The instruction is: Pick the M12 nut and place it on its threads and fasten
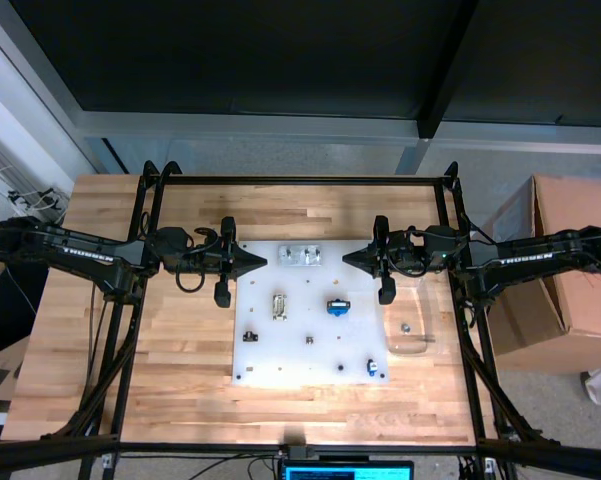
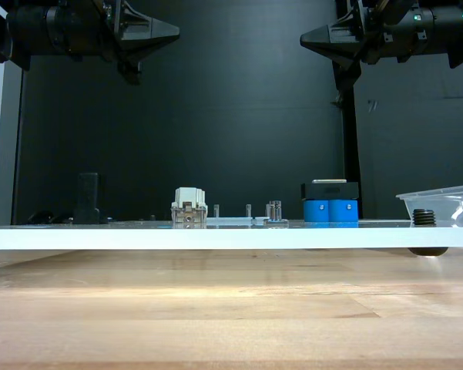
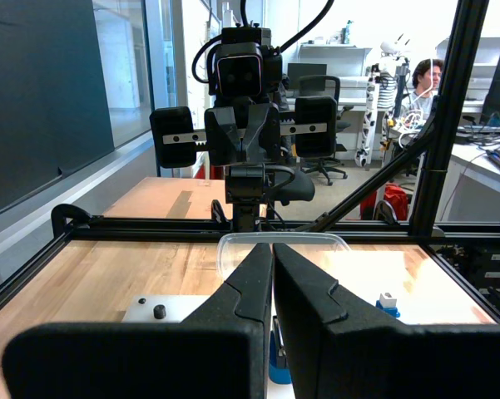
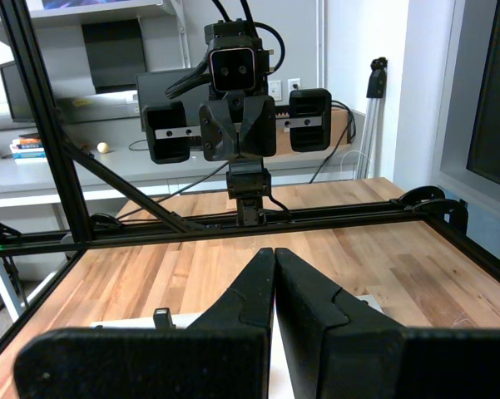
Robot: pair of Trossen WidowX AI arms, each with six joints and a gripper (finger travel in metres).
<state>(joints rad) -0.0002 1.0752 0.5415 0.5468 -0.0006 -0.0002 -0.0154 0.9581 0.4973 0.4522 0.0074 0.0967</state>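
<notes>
Two empties above the white task board [image 1: 280,350]: left gripper [image 1: 263,262] and right gripper [image 1: 346,258], both pinched closed. Small silver nut [image 1: 406,325] lies loose in the clear plastic tray [image 1: 427,340] beside the board. On that slick plastic, expect it to skid from your pinch.

The left arm [image 1: 80,250] and right arm [image 1: 530,252] stretch level toward each other, held high. The left pincer [image 1: 264,262] and right pincer [image 1: 346,259] point tip to tip, well apart, each with fingers pressed together, holding nothing.
</notes>
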